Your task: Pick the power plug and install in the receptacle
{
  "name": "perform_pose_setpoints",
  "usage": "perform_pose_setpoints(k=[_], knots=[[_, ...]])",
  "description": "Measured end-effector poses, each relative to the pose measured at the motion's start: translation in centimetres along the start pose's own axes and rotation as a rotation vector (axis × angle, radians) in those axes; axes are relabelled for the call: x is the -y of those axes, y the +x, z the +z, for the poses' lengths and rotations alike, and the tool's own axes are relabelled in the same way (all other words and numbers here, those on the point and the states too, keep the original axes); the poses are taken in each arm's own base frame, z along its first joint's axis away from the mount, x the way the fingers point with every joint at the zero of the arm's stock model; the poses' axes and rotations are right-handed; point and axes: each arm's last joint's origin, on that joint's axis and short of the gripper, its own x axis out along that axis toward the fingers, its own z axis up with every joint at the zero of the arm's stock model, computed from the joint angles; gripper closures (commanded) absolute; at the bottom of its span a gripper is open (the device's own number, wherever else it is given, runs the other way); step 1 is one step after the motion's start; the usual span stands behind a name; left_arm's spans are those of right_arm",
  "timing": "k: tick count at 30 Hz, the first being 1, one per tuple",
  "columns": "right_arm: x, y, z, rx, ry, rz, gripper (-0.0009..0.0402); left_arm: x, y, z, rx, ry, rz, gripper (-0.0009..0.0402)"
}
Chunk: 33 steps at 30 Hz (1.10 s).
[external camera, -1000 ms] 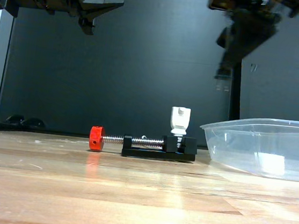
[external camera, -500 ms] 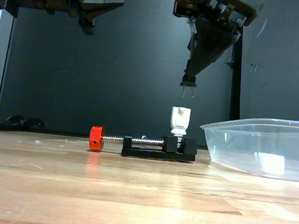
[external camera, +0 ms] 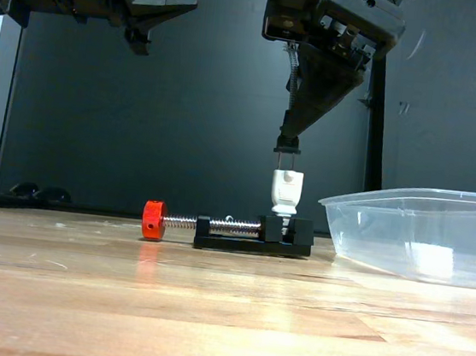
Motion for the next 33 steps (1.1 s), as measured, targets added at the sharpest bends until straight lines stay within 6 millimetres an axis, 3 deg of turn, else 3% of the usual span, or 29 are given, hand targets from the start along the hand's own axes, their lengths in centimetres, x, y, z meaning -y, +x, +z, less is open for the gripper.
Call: perform_pose_setpoints(k=[33], knots=[[0.23, -0.01, -0.28, -0.012, 0.007, 0.000, 0.0393, 0.00, 0.00, -0.02, -0.001, 0.000, 0.000, 0.0393]])
